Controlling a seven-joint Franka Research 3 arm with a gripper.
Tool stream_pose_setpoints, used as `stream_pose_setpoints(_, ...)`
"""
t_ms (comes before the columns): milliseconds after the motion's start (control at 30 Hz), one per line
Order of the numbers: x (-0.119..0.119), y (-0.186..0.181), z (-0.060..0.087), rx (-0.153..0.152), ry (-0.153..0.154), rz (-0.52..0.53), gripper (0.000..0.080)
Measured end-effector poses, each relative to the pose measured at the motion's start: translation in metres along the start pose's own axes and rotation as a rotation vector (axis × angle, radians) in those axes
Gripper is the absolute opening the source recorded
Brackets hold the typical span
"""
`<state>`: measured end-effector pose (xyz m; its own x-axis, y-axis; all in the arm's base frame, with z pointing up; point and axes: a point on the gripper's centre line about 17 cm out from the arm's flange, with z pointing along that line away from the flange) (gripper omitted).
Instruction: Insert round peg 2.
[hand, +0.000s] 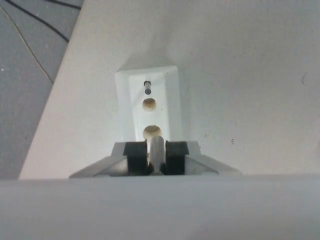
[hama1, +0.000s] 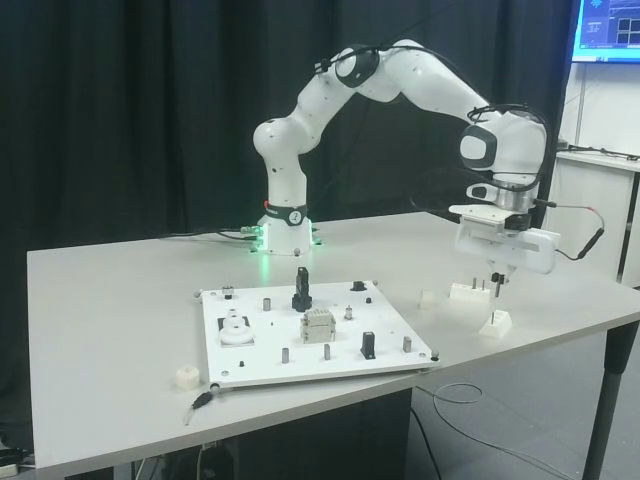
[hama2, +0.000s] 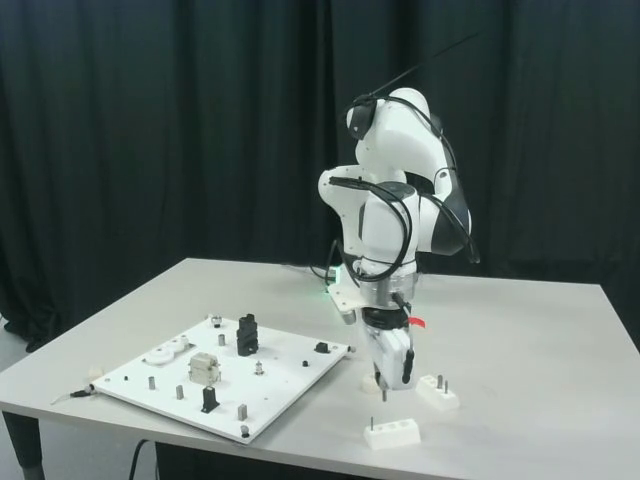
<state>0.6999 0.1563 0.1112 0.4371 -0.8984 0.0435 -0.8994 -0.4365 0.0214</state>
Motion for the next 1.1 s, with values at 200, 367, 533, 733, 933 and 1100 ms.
stream_pose_setpoints(200, 0.001, 0.000, 0.000, 0.000, 0.001, -0.004, 0.0071)
stream_pose_setpoints(367, 0.001, 0.000, -0.001, 0.001, 0.002, -0.007, 0.0071)
stream_pose_setpoints(533, 0.002, 0.000, -0.002, 0.002, 0.004, -0.013, 0.0071)
stream_pose_setpoints(733, 0.002, -0.001, -0.005, 0.006, 0.005, -0.024, 0.0071)
stream_pose_setpoints(933, 0.003, -0.002, -0.008, 0.011, 0.008, -0.038, 0.0071)
stream_pose_setpoints(1100, 0.005, -0.003, -0.010, 0.013, 0.015, -0.056, 0.0071)
